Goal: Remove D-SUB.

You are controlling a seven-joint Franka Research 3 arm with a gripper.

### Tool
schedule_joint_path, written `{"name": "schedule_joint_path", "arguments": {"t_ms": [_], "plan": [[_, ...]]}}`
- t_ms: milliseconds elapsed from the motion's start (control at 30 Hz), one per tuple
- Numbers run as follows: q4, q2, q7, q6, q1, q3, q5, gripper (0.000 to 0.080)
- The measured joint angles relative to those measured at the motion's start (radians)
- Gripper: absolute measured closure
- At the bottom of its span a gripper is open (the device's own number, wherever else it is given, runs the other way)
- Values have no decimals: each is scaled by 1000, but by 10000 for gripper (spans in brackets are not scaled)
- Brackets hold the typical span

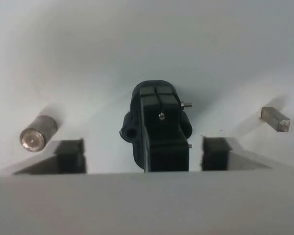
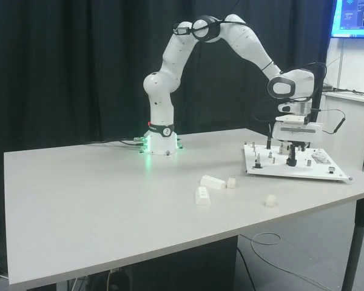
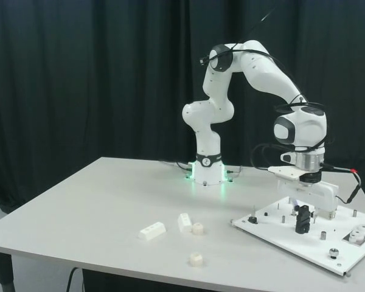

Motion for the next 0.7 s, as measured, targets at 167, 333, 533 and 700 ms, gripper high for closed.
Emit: {"name": "schedule_joint_path", "arguments": {"t_ms": [167, 333, 533, 700], "plan": [[0, 2, 0, 0, 11, -10, 0, 451], [0, 5, -1, -6, 15, -13, 0, 451], [4, 4, -11, -27, 23, -24, 0, 614], [12, 2, -13, -43, 35, -35, 0, 647]]}}
